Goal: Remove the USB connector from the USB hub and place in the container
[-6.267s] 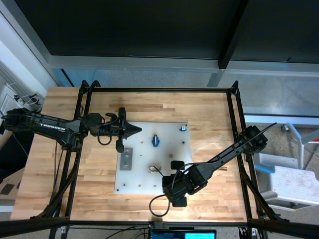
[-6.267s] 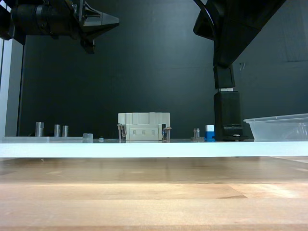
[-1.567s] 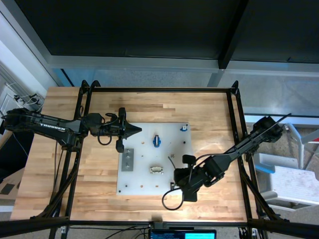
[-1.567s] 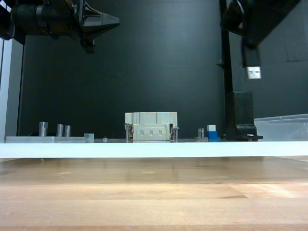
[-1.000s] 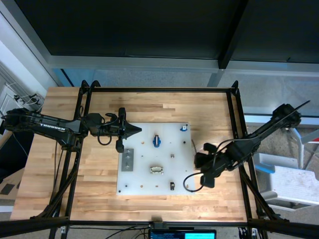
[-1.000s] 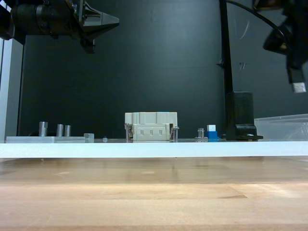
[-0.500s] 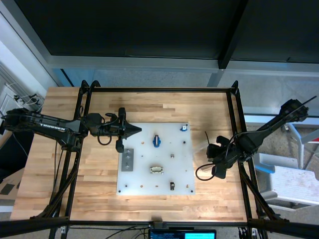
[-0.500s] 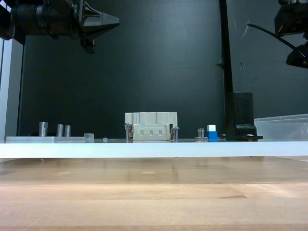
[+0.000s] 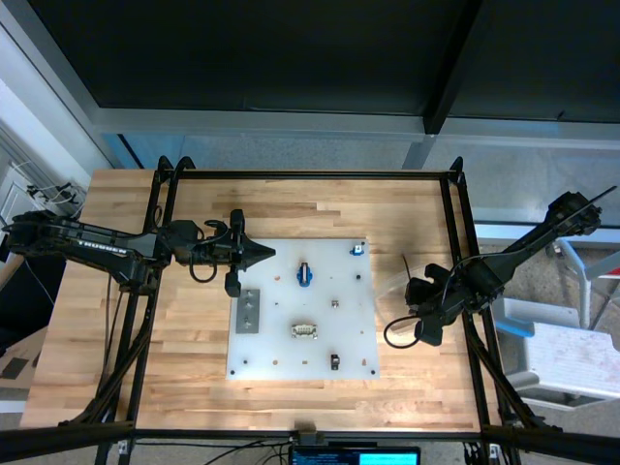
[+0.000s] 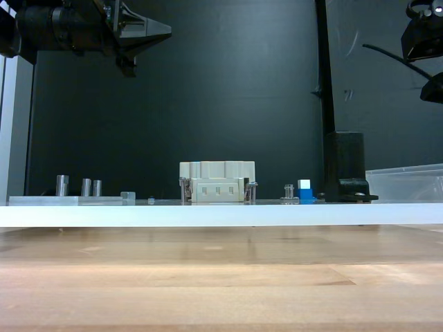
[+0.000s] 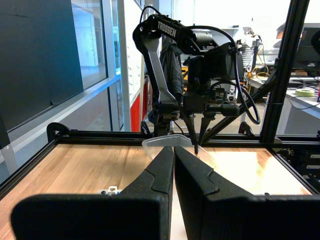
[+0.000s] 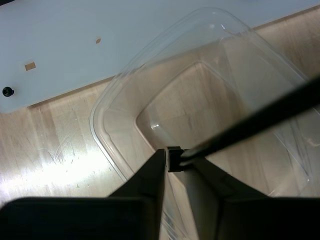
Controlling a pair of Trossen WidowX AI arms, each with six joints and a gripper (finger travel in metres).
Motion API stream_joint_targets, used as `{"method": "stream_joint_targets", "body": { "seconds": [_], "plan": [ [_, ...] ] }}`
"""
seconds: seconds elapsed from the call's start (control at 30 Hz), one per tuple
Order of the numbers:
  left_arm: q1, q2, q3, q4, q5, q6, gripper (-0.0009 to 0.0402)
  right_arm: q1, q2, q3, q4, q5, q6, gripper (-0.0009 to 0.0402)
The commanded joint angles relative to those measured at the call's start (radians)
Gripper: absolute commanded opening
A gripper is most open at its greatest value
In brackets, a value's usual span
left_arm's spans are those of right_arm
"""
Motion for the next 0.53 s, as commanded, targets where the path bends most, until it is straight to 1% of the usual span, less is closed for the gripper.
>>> {"method": "stream_joint_targets", "body": {
  "seconds": [0.03,0.13,0.27,0.4,0.53],
  "plan": [
    [0.000,0.000,0.000,0.000,0.000,0.000,0.0001,0.000,0.002,0.000,0.001,0.001,0.008,0.0115],
    [0.000,0.000,0.000,0.000,0.000,0.000,0.0001,0.000,0.002,0.000,0.001,0.002,0.012,0.0147],
    [0.000,0.000,0.000,0.000,0.000,0.000,0.0001,0.000,0.002,0.000,0.001,0.004,0.016,0.0176],
    [0.000,0.000,0.000,0.000,0.000,0.000,0.0001,0.000,0.002,0.000,0.001,0.005,0.016,0.0189],
    [0.000,0.000,0.000,0.000,0.000,0.000,0.0001,-0.001,0.002,0.000,0.002,0.011,0.017,0.0189]
  ]
}}
